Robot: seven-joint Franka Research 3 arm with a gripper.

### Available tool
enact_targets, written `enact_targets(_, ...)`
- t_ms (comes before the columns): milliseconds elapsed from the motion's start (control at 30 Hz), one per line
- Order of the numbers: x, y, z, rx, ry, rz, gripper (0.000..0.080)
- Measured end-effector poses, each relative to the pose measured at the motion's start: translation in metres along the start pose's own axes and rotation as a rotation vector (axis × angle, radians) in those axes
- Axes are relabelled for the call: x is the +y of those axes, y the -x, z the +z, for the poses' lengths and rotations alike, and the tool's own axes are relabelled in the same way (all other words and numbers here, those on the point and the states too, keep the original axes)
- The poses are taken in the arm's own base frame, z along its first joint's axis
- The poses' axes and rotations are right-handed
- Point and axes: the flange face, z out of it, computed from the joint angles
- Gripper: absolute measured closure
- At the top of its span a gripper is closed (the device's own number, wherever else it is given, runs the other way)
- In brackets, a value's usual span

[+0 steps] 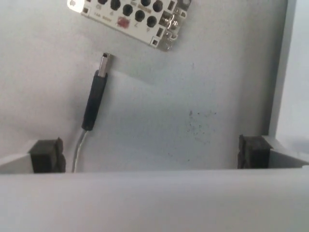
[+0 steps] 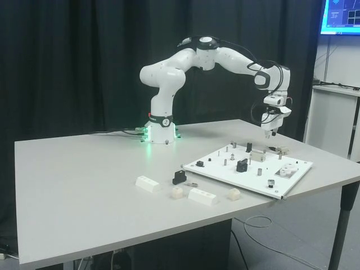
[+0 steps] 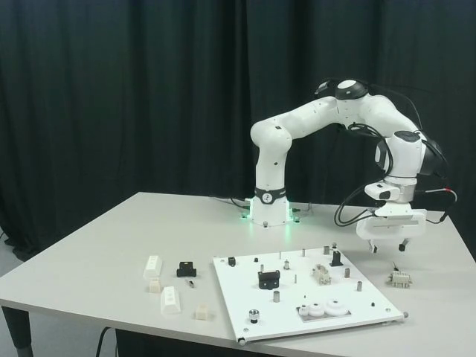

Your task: Remove square peg 4.

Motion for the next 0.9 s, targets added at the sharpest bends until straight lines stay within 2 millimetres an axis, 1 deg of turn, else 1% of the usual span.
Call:
enact_targets(700,0.004,-0.002,0.001,0.002,0.019,-0.05,0.0003)
enact_targets(900,0.01,-0.004,0.0,0.003,0.066,-0.058,0.0003)
